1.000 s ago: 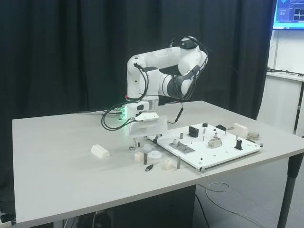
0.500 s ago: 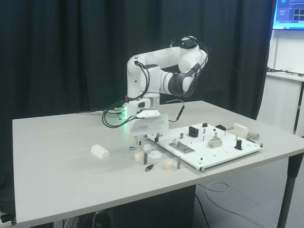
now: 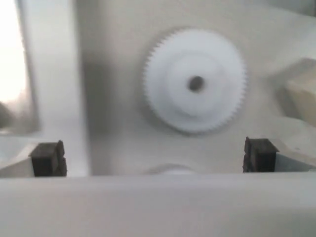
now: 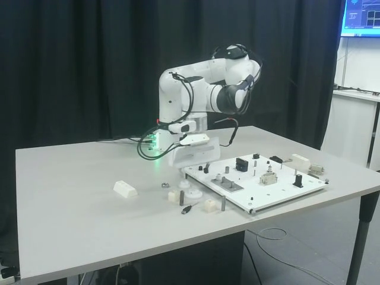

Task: Remove small gear.

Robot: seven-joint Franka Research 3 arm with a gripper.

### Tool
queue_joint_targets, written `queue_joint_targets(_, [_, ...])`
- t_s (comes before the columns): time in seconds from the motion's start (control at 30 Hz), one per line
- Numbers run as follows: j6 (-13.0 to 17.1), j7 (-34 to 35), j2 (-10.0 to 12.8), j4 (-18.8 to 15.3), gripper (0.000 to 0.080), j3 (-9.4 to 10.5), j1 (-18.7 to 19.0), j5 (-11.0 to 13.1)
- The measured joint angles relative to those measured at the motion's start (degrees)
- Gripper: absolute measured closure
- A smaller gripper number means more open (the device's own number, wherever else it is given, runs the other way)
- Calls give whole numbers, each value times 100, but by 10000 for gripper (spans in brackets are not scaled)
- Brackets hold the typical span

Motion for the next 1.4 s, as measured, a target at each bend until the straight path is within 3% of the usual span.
queue_joint_targets(0.27, [-172, 432, -17, 43, 3, -58, 322, -64])
queue_joint_targets(0.7, [-127, 1098, -21, 50, 3, -46, 828, -313])
queue_joint_targets(1.4, [285, 1343, -29, 33, 3, 303, 984, -384])
